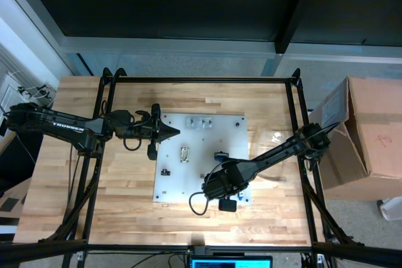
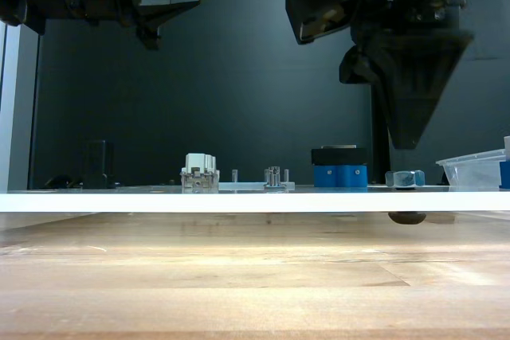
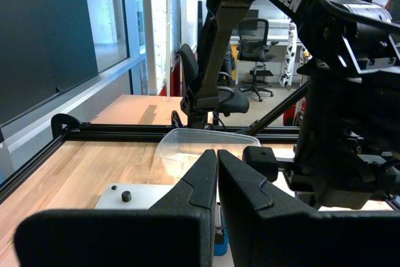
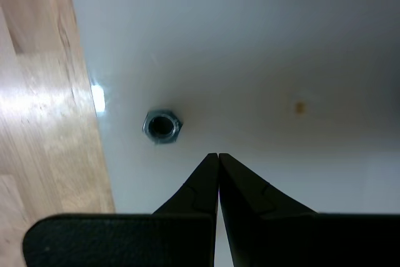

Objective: Pick the M12 nut and place it on its threads and fasten

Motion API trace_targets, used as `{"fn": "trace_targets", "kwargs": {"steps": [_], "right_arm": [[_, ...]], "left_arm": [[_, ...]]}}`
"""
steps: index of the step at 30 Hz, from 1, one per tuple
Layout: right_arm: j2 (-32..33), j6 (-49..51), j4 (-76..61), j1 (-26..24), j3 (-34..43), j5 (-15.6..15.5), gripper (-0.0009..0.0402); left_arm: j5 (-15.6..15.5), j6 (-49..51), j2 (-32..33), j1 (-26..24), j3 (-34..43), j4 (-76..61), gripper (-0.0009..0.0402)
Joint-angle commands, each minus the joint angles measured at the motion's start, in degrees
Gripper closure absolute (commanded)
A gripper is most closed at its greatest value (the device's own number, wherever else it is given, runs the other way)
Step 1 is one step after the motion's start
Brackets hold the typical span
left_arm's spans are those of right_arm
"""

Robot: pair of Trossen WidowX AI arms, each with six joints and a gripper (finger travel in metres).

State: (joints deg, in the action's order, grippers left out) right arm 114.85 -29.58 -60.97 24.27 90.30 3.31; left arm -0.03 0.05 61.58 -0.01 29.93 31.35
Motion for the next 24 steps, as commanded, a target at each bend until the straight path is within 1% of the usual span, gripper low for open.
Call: {"fn": "trace_targets", "kwargs": {"steps": [1,6,7,8,9,10,11,12,13,14,16,21,22,24], "right_arm": [[1.1,0.1,0.7,0.1,-0.4,0.1,0.0393],[1.9,0.1,3.5,0.1,-0.7,-0.6,0.0393],[1.9,0.2,3.7,0.1,-0.8,-1.6,0.0393],[1.9,0.5,3.7,0.1,-0.8,-3.7,0.0393],[1.9,1.2,3.7,0.1,-0.8,-7.3,0.0393],[1.8,2.2,3.7,0.1,-0.8,-12.3,0.0393],[1.8,3.1,3.7,0.1,-0.8,-16.3,0.0393],[1.7,3.1,3.7,0.1,-0.8,-18.7,0.0393],[1.6,3.1,3.6,0.1,-0.8,-19.0,0.0393],[1.5,3.1,3.5,0.1,-0.8,-18.2,0.0393],[1.1,3.1,3.0,0.1,-0.8,-15.1,0.0393],[0.7,2.8,0.8,0.1,-0.8,-4.1,0.0393],[0.6,2.8,0.5,0.0,-0.8,-2.7,0.0393],[0.7,2.6,0.5,0.0,-0.8,-0.8,0.0393]], "left_arm": [[0.0,0.0,0.0,0.0,0.0,0.0,0.0393],[0.0,0.0,0.0,0.0,0.0,0.0,0.0393],[0.0,0.0,0.0,0.0,0.0,0.0,0.0393],[0.0,0.0,0.0,0.0,0.0,0.0,0.0393],[0.0,0.0,0.0,0.0,0.0,0.0,0.0393],[0.0,0.0,0.0,0.0,0.0,0.0,0.0393],[0.0,0.0,0.0,0.0,0.0,0.0,0.0393],[0.0,0.0,0.0,0.0,0.0,0.0,0.0393],[0.0,0.0,0.0,0.0,0.0,0.0,0.0393],[0.0,0.0,0.0,0.0,0.0,0.0,0.0393],[0.0,0.0,0.0,0.0,0.0,0.0,0.0393],[0.0,0.0,0.0,0.0,0.0,0.0,0.0393],[0.0,0.0,0.0,0.0,0.0,0.0,0.0393],[0.0,0.0,0.0,0.0,0.0,0.0,0.0393]]}}
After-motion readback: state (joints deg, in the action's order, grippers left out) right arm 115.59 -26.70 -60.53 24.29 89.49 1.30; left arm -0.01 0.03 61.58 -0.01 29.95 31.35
